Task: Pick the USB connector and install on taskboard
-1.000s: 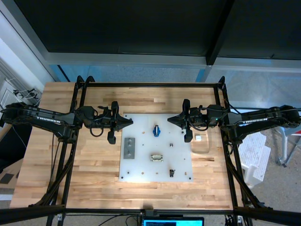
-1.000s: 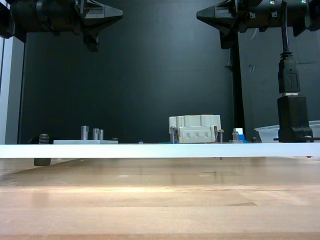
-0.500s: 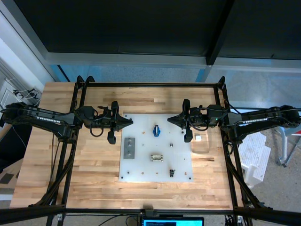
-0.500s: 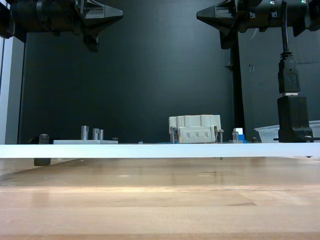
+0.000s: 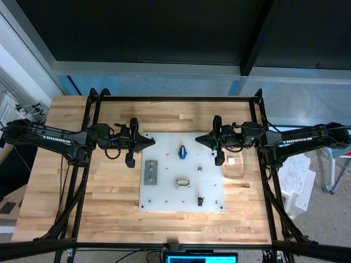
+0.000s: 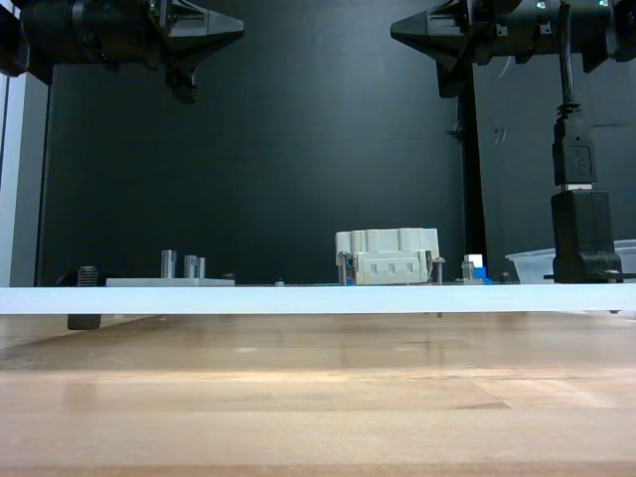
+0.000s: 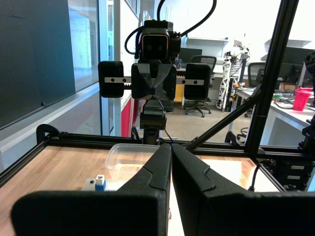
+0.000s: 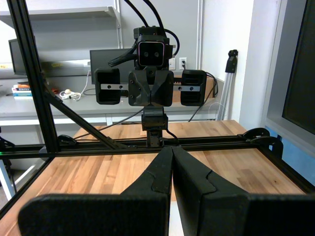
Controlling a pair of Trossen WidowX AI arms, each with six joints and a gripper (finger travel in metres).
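Hovering over the flat white square taskboard's (image 5: 164, 195) far corners, left claw (image 5: 152, 141) and right claw (image 5: 198, 138) are each pressed together. Tiny black rectangular USB connector (image 5: 201, 201) stands upright near that board's near-right edge.

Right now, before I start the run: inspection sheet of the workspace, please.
Surface: light wooden tabletop, carrying the board.
Job's things: large flat white square taskboard lies centred; tiny black USB connector stands upright on its near right part, ungripped.
Clutter: small white block and clear plastic tray on the wood right of the board.
Grippers: left pincer shut, raised over the board's far left corner; right pincer shut, raised over its far right part; both empty.
Cables: black lead rises from the USB connector in the low view.
Surroundings: black metal frame around the table; lit screen at the near edge.
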